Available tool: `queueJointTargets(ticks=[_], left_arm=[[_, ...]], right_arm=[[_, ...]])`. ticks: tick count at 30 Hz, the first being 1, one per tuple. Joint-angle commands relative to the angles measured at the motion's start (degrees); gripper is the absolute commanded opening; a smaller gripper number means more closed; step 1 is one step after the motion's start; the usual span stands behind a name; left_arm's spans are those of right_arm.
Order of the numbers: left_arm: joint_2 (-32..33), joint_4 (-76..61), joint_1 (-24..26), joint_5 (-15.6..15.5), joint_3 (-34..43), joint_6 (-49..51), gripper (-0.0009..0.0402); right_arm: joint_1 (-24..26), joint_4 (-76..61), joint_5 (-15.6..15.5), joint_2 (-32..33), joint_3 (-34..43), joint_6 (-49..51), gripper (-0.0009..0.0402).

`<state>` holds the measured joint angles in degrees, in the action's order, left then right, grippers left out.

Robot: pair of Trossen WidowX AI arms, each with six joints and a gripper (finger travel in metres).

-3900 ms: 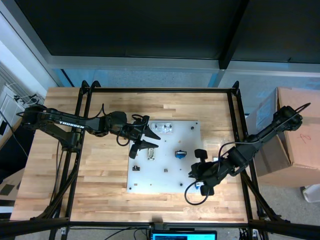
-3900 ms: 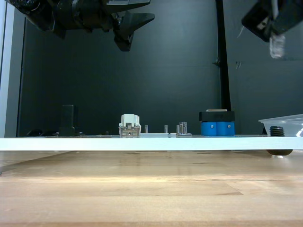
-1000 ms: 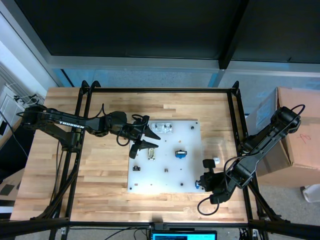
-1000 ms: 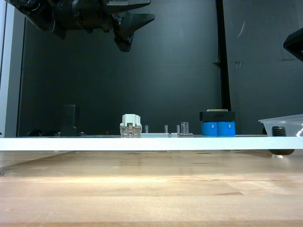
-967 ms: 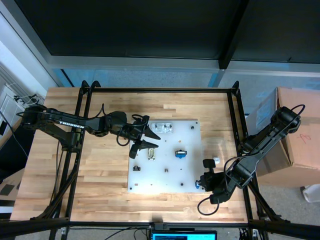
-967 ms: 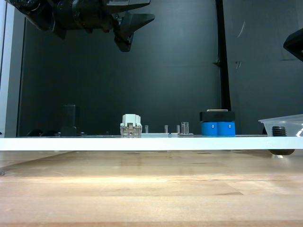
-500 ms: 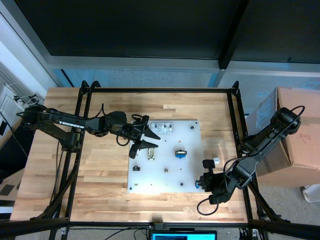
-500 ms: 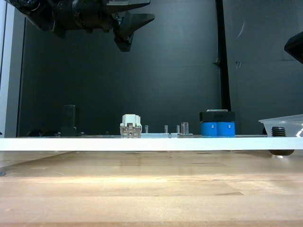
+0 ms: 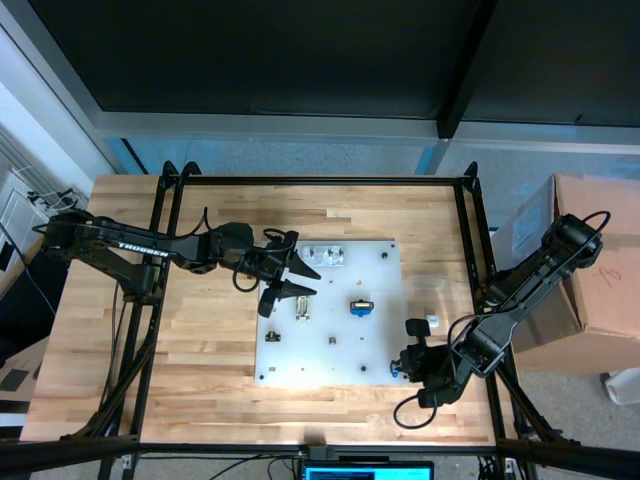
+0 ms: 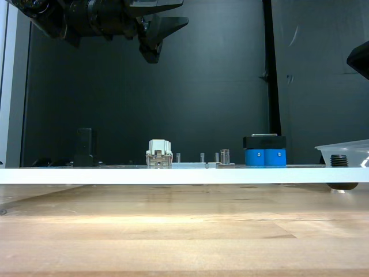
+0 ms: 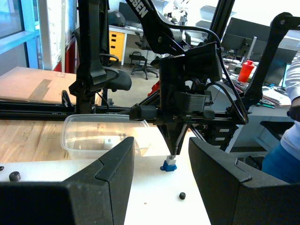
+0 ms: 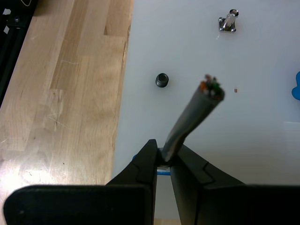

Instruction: Pick the RJ45 connector and install on the taskboard

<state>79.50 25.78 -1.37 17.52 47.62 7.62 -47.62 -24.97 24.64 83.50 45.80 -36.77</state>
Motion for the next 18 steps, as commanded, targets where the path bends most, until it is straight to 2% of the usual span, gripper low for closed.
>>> queueJointTargets(ticks=[1, 18], left_arm=[[0.0, 0.04, 0.0, 0.0, 0.02, -0.02, 0.0157], [0.0, 0.04, -0.02, 0.0, 0.02, -0.02, 0.0156]], right_arm=[[-0.02, -0.09, -0.5, -0.15, 0.37, 0.15, 0.0015], [0.02, -3.8, -0.55, -2.54, 3.61, 0.07, 0.0104]])
